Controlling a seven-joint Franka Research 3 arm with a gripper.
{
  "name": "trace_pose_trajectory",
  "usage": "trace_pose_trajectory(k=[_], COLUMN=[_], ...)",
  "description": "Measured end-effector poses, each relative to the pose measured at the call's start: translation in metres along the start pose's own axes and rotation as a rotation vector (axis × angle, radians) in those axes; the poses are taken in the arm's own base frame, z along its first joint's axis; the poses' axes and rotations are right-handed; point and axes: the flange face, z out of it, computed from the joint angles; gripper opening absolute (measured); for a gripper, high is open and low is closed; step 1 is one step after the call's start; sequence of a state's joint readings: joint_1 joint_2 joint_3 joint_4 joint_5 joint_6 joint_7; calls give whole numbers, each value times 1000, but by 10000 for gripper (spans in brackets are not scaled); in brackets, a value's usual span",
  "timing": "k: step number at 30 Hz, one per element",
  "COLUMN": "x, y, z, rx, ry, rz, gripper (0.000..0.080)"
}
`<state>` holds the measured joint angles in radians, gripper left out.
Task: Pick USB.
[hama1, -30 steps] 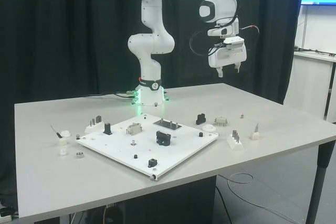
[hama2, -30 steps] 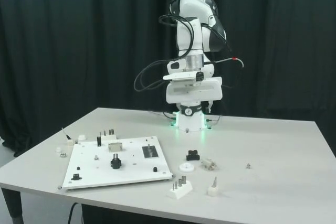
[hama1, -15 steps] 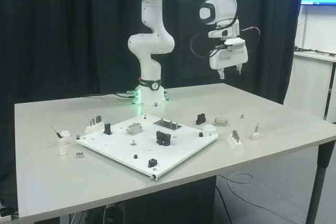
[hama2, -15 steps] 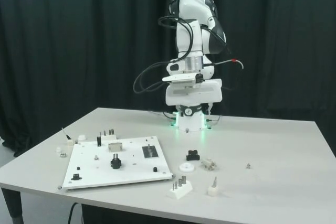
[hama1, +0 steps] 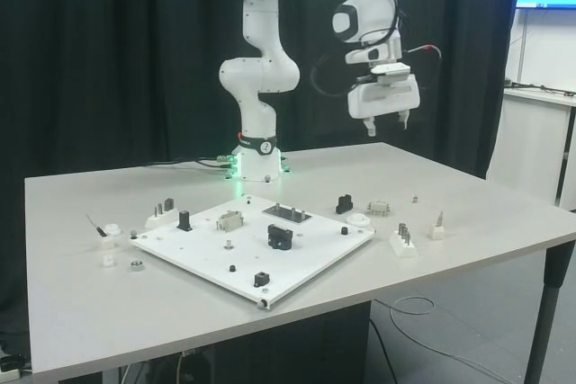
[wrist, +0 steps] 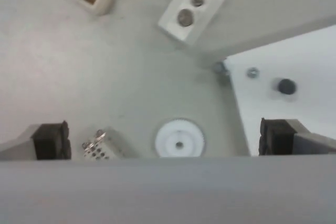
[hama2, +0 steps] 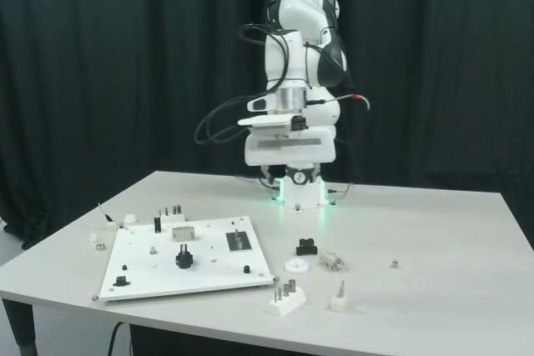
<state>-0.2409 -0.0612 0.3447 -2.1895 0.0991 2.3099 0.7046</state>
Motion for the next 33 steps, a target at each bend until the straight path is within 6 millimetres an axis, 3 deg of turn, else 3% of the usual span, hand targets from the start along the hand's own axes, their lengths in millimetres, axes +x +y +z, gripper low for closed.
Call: trace_pose_trajectory(k=[8,20,33], x=[30,75,122], y=[32,96,194], z=[-5,-14,-33], rx=[-20,-58,-103], ry=[29,73,125], rz=[96,182,341], gripper=[800,800,800])
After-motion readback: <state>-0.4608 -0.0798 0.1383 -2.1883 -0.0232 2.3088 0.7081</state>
